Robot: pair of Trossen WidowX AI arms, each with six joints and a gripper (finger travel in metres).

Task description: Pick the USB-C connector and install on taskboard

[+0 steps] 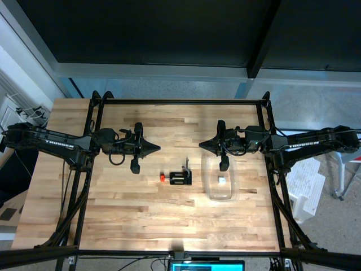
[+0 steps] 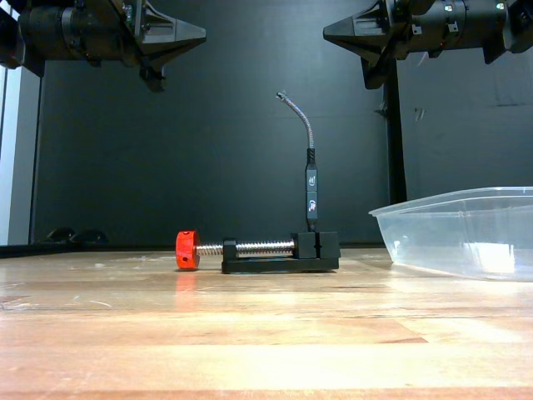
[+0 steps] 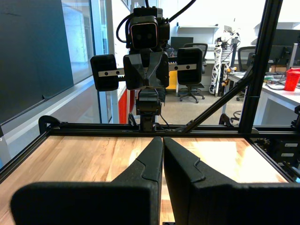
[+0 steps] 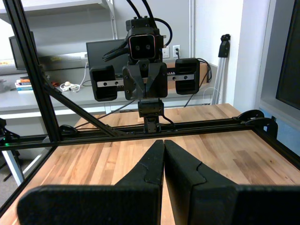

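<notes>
The USB-C connector stands upright, long axis vertical, in the taskboard end opposite the red knob, mid-tabletop, below and between the high left gripper and right gripper, both with fingers pressed together, the right marginally nearer.

We see a pale wooden table edged by a black metal frame, with grey floor beyond its far side and a large dark panel behind that. From table height the backdrop is almost black, and light falls in a bright band across the boards nearest us. White papers lie on the floor at the right. The left wrist view gives us an office: glass partitions, black office chairs and a desk bearing a red cup. The right wrist view shows us a white wall, a dark monitor and a grey desk.
</notes>
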